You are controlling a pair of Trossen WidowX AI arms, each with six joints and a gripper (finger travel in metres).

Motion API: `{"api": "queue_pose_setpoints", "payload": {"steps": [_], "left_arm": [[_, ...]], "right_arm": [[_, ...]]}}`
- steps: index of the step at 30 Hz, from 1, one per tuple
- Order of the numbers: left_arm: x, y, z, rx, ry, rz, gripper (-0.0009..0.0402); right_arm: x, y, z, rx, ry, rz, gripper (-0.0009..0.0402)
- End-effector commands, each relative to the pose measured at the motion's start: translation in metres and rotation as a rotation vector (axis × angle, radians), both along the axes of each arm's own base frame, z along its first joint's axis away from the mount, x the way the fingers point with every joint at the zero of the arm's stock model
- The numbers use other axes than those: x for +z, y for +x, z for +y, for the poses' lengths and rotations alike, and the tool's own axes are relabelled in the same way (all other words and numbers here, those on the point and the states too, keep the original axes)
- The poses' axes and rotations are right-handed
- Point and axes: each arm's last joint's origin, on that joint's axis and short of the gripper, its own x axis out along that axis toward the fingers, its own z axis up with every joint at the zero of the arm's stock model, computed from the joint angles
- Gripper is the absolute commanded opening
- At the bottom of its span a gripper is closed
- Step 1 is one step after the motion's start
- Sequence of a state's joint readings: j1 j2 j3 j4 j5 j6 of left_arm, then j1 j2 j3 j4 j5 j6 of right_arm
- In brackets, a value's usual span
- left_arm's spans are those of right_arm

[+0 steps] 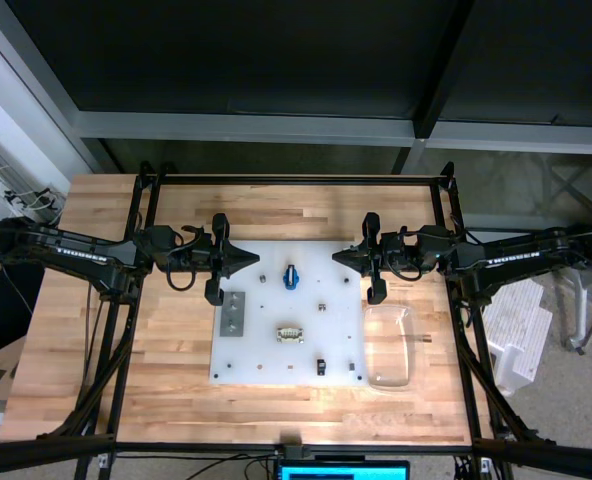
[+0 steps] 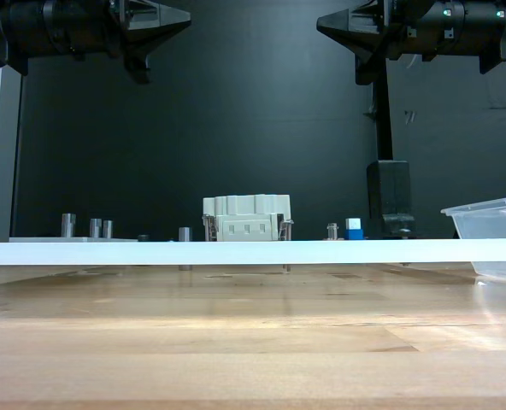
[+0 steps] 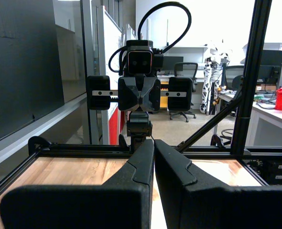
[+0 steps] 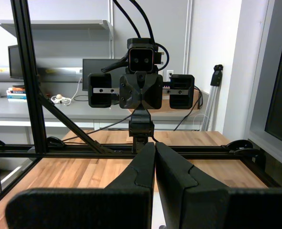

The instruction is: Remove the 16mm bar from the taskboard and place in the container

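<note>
2 grippers are hovering over the board's (image 1: 256, 345) far edge, left gripper (image 1: 248, 260) and right gripper (image 1: 340, 257), fingers pressed together, gripping nothing. TROSSEN is showing on both arms. Barely discernible from above, the small bar (image 2: 185, 234) is standing on the board, outside the tray (image 1: 391, 350).

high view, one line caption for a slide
Left gripper and right gripper, both shut, hover facing each other above far corners of the taskboard; container lies at its right.

A robotics lab: wooden worktop (image 1: 166, 390), robot arms (image 1: 76, 250) whose left tool (image 1: 248, 262) and right tool (image 1: 342, 257) face each other above it, office chair (image 3: 187, 70) and monitor (image 4: 95, 66) beyond (a wall shelf (image 4: 60, 22) too).
</note>
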State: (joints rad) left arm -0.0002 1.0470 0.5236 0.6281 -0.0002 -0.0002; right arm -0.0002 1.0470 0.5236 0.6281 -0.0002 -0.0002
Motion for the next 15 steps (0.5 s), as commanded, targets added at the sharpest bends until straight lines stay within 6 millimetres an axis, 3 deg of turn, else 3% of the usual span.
{"api": "queue_pose_setpoints", "payload": {"steps": [1, 15], "left_arm": [[-0.0005, 0.0000, 0.0001, 0.000, 0.000, 0.003, 0.0000], [-0.0005, 0.0000, 0.0001, 0.000, 0.000, 0.003, 0.0000]], "right_arm": [[0.0004, -0.0002, 0.0002, 0.003, 0.018, -0.007, 0.0000], [0.0016, 0.0010, 0.0005, 0.011, 0.090, 0.014, 0.0000]]}}
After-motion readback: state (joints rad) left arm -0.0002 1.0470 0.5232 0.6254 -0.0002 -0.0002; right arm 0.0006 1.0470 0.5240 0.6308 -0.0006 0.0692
